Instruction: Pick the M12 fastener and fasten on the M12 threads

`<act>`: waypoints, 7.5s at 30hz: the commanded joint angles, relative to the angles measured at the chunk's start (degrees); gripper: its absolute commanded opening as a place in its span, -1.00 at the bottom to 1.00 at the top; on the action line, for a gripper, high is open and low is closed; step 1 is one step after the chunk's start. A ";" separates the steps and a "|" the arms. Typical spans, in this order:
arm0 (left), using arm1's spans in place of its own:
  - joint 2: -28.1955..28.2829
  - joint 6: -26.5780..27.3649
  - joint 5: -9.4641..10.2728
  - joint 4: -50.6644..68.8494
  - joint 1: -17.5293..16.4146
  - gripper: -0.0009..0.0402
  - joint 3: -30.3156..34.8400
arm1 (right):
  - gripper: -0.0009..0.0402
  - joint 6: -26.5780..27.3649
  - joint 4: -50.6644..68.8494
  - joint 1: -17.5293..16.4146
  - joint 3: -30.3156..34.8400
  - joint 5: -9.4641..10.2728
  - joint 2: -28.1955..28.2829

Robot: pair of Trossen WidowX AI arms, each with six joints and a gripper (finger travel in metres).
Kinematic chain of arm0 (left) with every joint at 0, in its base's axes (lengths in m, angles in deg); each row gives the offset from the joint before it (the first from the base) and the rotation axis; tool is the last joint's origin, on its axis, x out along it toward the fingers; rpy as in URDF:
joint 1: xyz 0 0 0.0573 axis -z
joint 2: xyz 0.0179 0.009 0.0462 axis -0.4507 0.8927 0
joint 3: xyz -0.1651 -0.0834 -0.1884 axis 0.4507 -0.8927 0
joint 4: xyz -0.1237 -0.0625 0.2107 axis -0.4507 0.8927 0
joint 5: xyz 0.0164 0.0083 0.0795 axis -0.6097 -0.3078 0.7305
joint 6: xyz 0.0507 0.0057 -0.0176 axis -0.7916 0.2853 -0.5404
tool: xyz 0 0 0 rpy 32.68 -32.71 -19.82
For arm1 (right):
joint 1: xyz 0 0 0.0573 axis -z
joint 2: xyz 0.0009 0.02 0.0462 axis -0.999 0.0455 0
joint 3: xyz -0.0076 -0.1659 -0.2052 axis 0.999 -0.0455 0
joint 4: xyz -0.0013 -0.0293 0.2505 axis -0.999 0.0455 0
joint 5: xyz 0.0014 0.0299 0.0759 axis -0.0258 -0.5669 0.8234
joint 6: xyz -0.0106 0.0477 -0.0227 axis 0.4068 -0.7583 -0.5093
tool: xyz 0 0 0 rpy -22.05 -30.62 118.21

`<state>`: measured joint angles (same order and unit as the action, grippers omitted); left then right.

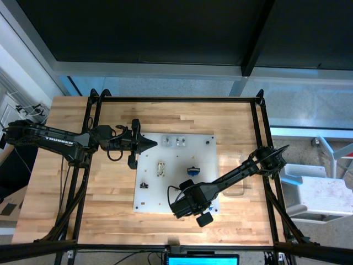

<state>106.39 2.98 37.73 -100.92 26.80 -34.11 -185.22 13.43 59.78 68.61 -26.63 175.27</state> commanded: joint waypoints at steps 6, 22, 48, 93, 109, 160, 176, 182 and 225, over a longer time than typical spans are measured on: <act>0.00 -0.02 -0.02 -0.02 0.00 -0.96 0.02 | -0.76 0.98 0.04 -0.02 0.00 0.02 0.00; 0.00 -0.02 0.00 -0.02 0.00 -0.96 0.02 | -0.75 0.79 0.79 -0.15 0.00 -0.52 -0.11; 0.00 -0.02 0.00 -0.04 0.00 -0.96 0.02 | 0.07 0.70 0.92 -0.46 2.25 0.50 -1.29; 0.00 -0.02 -0.02 -0.02 -0.02 -0.96 0.02 | -0.10 130.14 7.19 -0.55 2.14 -5.14 -6.64; 0.00 -0.02 -0.02 -0.02 0.00 -0.96 0.02 | -0.90 148.12 5.18 0.85 -1.64 -2.47 -6.64; 0.00 -0.02 0.00 -0.02 0.00 -0.96 0.02 | -0.96 151.95 -4.02 1.03 -9.55 2.54 -8.76; 0.00 -0.02 -0.02 0.07 -0.02 -0.96 0.02 | -0.96 149.24 -7.15 1.11 -10.51 -0.11 -8.39; 0.00 -0.02 0.00 0.07 -0.02 -0.96 0.02 | -0.96 148.58 -8.39 1.14 -10.58 -0.04 -6.82; 0.00 -0.02 -0.02 2.91 -0.02 -0.96 0.02 | -0.96 150.22 -9.38 0.92 -10.38 15.19 -7.50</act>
<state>106.37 2.98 37.73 -97.94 26.80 -34.09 -35.87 3.90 60.72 58.19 -12.01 167.89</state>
